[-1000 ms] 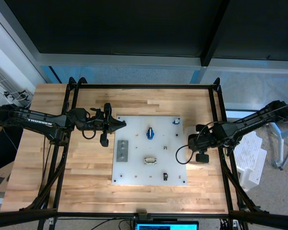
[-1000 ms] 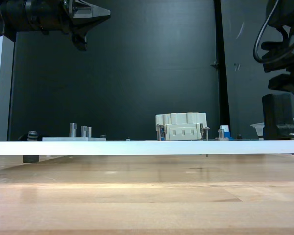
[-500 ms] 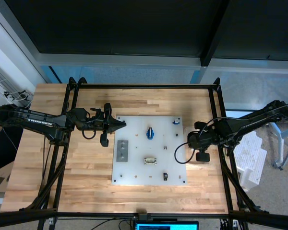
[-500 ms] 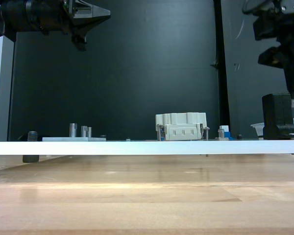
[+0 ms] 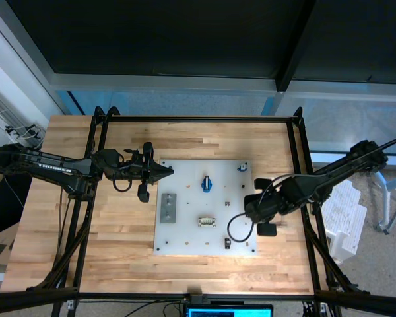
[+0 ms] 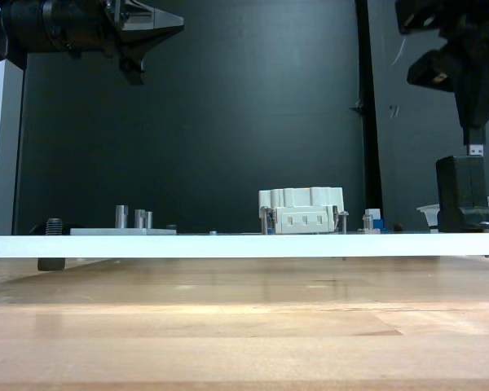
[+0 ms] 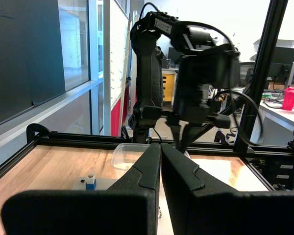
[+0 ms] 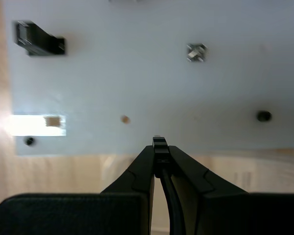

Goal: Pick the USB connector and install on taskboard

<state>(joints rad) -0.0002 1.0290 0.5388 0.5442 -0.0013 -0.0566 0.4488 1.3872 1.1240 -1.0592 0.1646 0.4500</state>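
Pinching a tiny black USB connector [image 8: 159,143] between fingers pressed tight on it, my right tool [image 8: 159,149] hangs above the taskboard [image 8: 137,73], a smooth, flat, white square plate. The fingers [image 8: 139,174] are matte black wedges narrowing to a point. The connector's thin black cable [image 8: 169,210] runs back between them. Just beneath the tool tips lies the plate's edge, where the white meets the pale, striped wood of the worktop [image 5: 119,257].

The connector is held in the air, clear of the plate. From table height its small metal end points straight down. In that level view a boxy black socket [image 6: 463,195] stands on the plate under it, with a gap of air between them. Seen along the tool, though, the socket lies well apart from my fingertips, off to one side.

Farther from the right tool, towards my left tool [image 5: 166,170], the plate carries a cream multi-pin connector [image 6: 301,210] on metal posts, a flat grey block [image 5: 167,207] and a small blue upright part [image 5: 206,183].

The left tool hovers high at the plate's opposite side, well apart from the connector. Its two black fingers are pressed together along a thin seam.
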